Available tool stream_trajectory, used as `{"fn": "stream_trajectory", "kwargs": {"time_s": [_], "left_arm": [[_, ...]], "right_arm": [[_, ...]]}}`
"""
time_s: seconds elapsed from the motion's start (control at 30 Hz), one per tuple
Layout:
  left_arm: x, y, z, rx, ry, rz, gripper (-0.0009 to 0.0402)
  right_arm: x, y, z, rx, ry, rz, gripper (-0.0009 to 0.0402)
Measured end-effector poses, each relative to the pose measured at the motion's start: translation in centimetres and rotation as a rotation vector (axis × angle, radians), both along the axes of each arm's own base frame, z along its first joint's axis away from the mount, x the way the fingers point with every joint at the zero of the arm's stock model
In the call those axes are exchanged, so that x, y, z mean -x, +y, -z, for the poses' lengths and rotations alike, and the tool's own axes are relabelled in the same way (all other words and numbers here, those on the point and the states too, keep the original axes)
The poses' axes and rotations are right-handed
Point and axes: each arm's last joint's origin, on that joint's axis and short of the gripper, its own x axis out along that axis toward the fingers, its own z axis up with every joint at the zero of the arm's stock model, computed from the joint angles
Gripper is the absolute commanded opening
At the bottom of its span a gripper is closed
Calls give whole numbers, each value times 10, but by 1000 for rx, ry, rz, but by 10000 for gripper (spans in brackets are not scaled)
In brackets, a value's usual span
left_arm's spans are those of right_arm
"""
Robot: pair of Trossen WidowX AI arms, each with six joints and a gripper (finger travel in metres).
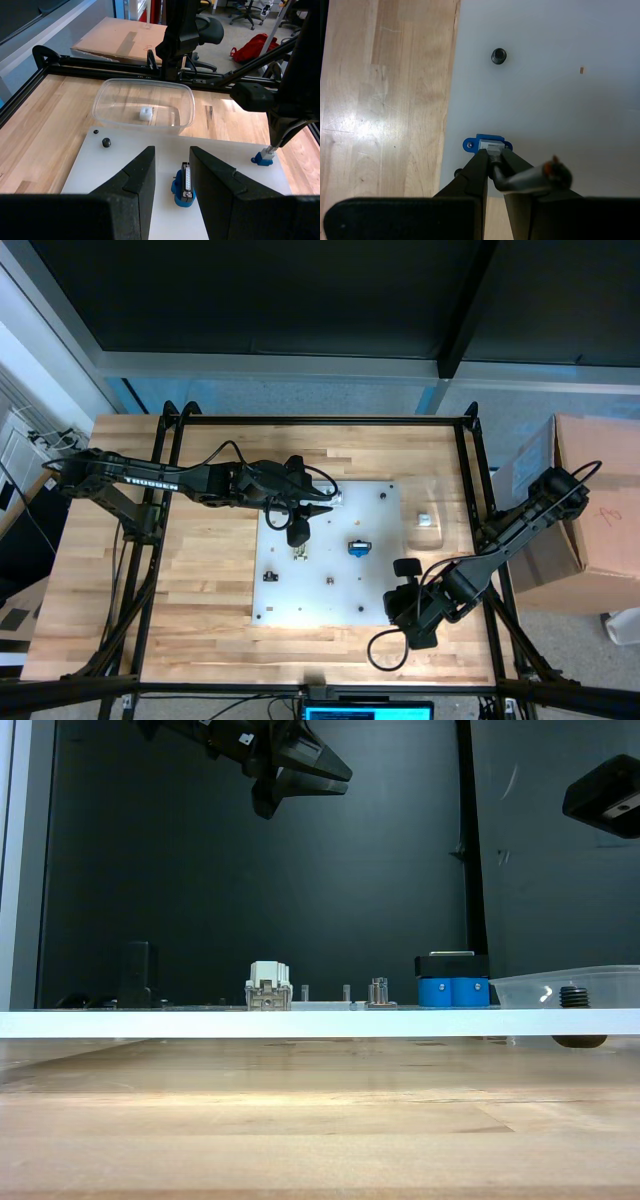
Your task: Pick the RJ45 connector and install on the taskboard
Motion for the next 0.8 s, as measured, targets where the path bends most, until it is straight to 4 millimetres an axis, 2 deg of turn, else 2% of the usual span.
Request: {"fn": "stream_trajectory", "kwargs": {"time_s": [0.4, 0.8], "left_arm": [[0, 0, 0, 0, 1, 0, 90], [0, 0, 0, 0, 1, 0, 90]], "right_arm": [[1, -1, 16, -4, -14, 2, 0], [1, -2, 17, -3, -6, 3, 0]]}}
